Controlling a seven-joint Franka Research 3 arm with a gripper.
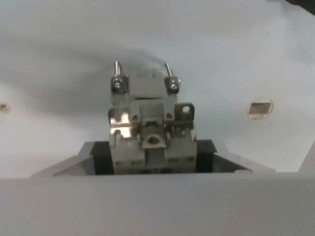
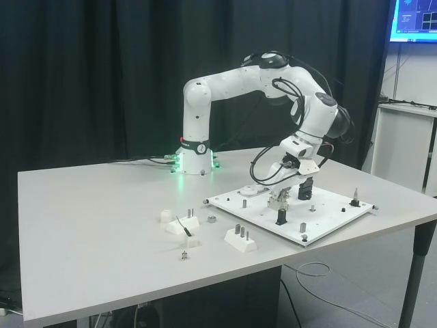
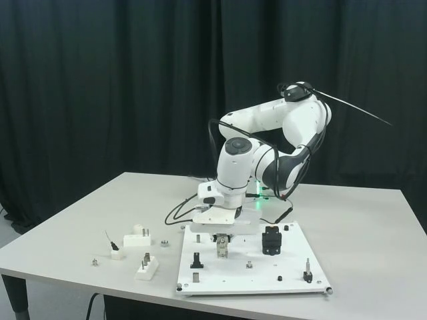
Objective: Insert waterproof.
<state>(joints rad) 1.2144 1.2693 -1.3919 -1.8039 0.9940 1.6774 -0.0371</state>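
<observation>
My gripper [image 1: 143, 81] has its two metal fingers drawn close together, with a small grey connector piece [image 1: 145, 84] clamped between the screwed tips. In the room views the gripper [image 2: 277, 205] [image 3: 221, 252] points straight down just above the white board [image 2: 331, 213] [image 3: 257, 285], near its middle. Whether the piece touches the board cannot be told. A black block fixture [image 3: 270, 241] [image 2: 305, 190] stands on the board close beside the gripper.
A small black post [image 3: 196, 260] [image 2: 280, 219] and several short pegs stand on the board. White part holders [image 2: 240, 239] [image 3: 147, 265] and small loose parts lie on the grey table beside the board. A slot [image 1: 259, 108] shows in the board surface.
</observation>
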